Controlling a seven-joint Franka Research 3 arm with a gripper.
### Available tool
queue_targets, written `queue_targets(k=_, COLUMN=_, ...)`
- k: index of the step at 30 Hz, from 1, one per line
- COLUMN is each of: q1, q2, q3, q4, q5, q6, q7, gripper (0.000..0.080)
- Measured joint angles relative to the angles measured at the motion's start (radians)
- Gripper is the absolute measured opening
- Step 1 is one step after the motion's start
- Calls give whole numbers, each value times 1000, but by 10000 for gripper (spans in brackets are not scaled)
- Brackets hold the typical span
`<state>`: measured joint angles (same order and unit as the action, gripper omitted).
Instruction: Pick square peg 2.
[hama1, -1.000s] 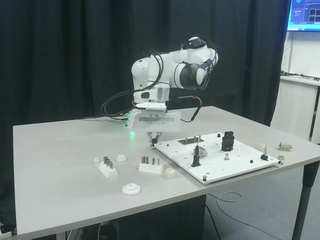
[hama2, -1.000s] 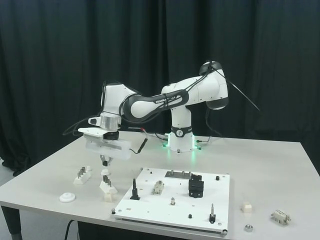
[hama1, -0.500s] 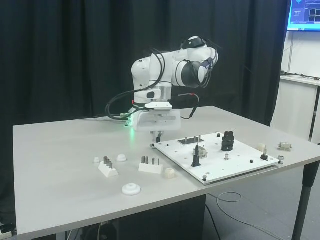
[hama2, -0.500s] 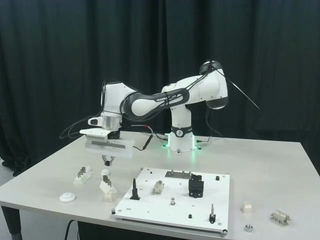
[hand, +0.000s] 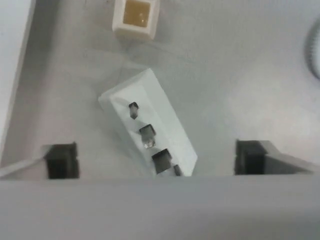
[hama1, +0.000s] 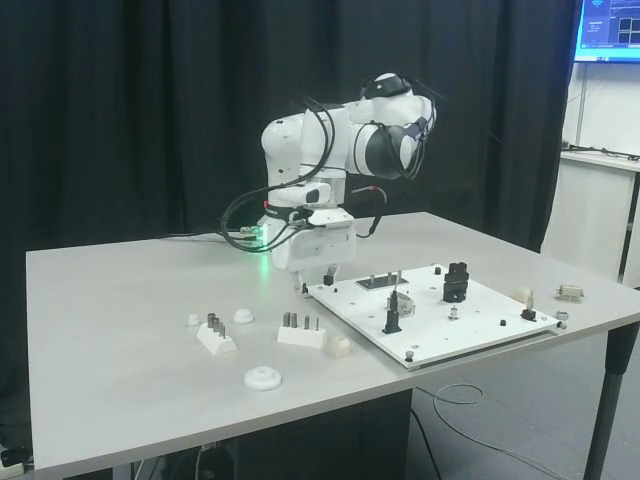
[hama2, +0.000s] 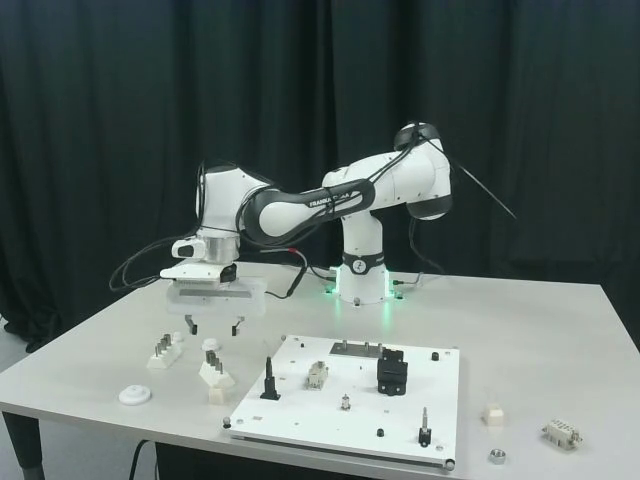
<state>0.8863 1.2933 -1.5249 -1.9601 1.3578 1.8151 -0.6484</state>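
Hovers over the table with arm bent low, gripper pointing down, at 12 o'clock above the holder. Fingers spread wide, gripping nothing, touching nothing. Square peg stands in holder, largest of its row, between the fingertips in wrist view.

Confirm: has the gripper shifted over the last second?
Yes. In the second room view the gripper has swung toward the peg holder and its jaws have opened, measured against the white board.
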Motion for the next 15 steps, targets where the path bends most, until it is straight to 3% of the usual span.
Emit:
queue_targets(k=6, q1=-44, q2=4, q3=17, q4=47, q5=-6, q6=-15, q7=-119, gripper=486)
queue_targets(k=7, q1=-52, q2=6, q3=20, q4=56, q5=-7, q6=-19, q7=-143, gripper=784)
queue_targets(k=15, q1=-110, q2=10, q3=43, q4=116, q5=-20, q6=-39, q7=-276, gripper=797)
